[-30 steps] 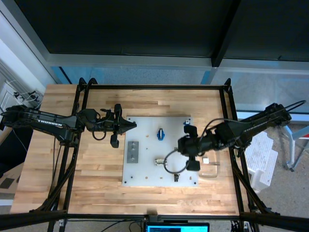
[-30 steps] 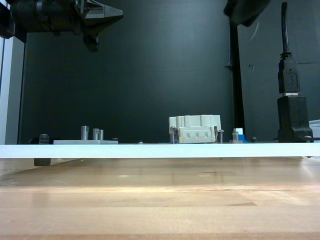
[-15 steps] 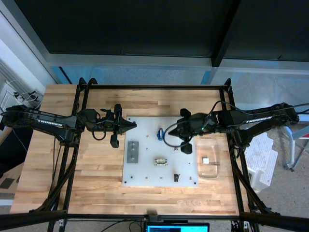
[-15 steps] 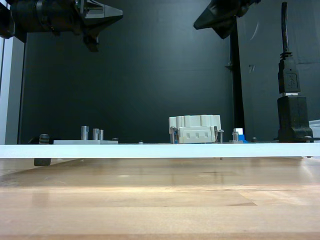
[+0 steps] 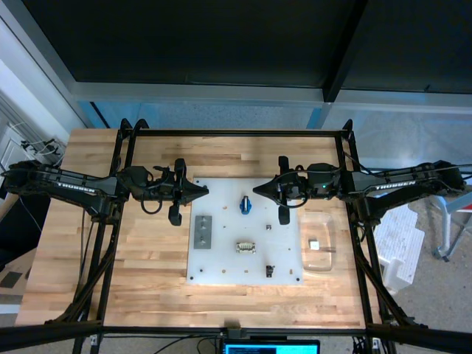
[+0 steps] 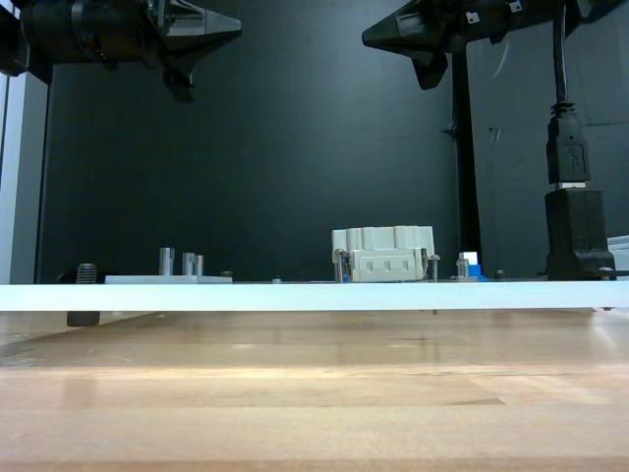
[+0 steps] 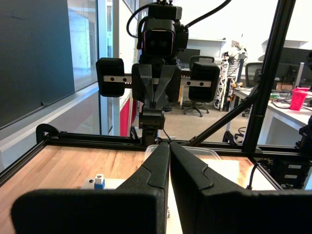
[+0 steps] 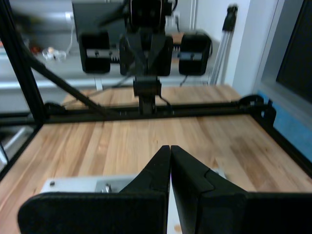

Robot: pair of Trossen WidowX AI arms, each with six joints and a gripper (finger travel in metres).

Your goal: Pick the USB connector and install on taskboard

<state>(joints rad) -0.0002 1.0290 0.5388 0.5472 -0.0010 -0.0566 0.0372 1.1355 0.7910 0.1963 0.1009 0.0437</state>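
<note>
Overhanging taskboard (image 5: 221,267): left pincer (image 5: 203,190), right pincer (image 5: 257,190)

- A wooden table (image 5: 88,251) is lying under everything, its grain running left to right.
- A black frame (image 5: 236,133) is running along the table's edges.
- A clear tray (image 5: 324,259) is sitting on the table, near its right edge.
- A screen (image 5: 271,346) is glowing blue at the middle of the table's near edge.
- Office chairs (image 7: 195,105) are standing well beyond the table.
</note>
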